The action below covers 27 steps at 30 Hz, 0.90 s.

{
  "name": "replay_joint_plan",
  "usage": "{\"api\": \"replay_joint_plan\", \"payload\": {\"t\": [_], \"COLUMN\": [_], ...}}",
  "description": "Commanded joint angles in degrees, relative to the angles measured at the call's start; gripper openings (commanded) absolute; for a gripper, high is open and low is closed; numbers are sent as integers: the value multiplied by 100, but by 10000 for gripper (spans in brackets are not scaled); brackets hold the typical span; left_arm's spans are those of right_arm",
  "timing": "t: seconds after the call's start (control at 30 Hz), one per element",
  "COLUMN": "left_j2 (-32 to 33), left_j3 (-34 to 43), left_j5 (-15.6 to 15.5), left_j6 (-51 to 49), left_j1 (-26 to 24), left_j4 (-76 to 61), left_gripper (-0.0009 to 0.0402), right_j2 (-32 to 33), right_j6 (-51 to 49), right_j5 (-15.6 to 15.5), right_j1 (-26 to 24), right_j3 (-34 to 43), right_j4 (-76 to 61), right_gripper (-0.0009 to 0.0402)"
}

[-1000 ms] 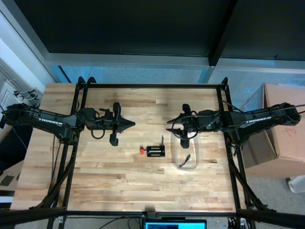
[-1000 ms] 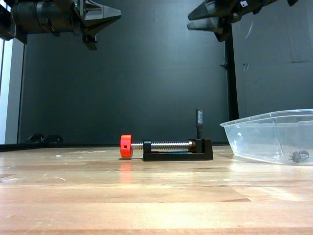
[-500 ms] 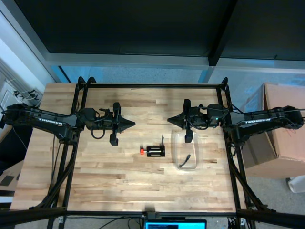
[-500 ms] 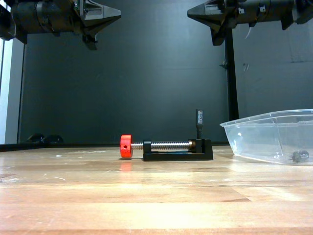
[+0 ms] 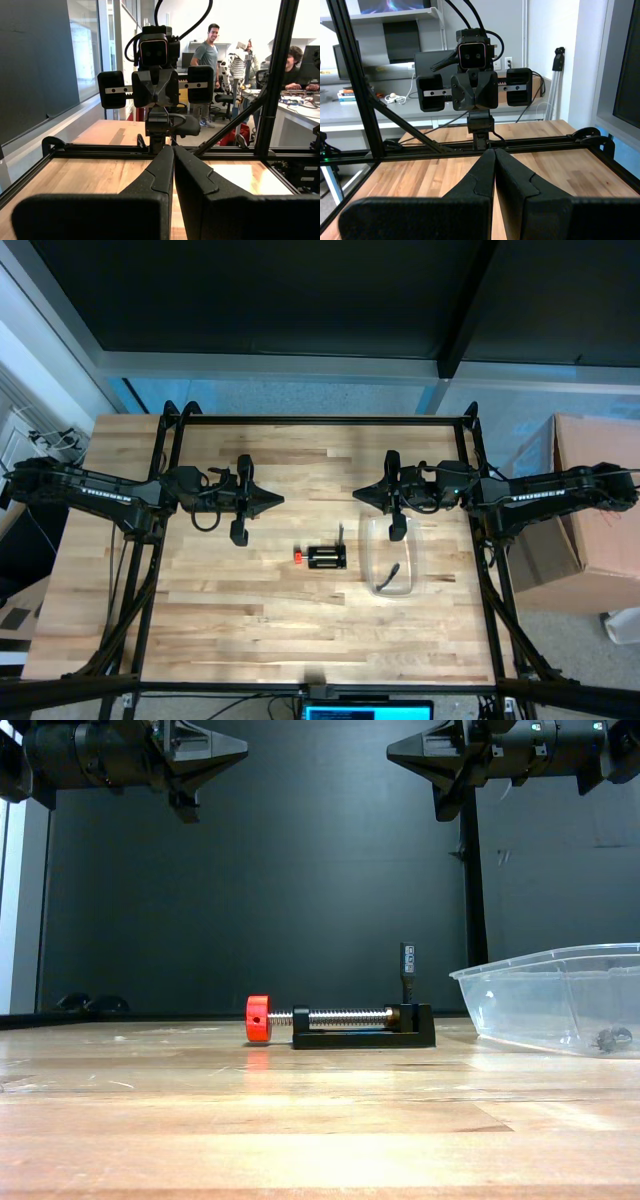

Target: Remove the USB-C connector from the USB-C receptacle and place in the container

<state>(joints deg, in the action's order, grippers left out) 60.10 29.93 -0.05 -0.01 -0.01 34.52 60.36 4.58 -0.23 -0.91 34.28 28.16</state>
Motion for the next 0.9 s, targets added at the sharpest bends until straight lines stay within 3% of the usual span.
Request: {"api": "replay_joint_plan", "payload": {"t": [0.03,0.9], "left_j2": [2,2], "left_j3": [2,2], "left_j5": [2,2], "left_j6": [0,0], "left_j1": [2,0], "left_j4": [0,0], "left_gripper": [0,0], "right_j2": [13,11], "right_j6": [7,-9], "right_j5": [7,17], "right_j1": [4,4], "right_j3": [2,2], "right_j4": [-4,-177], "right_gripper": [0,0]}}
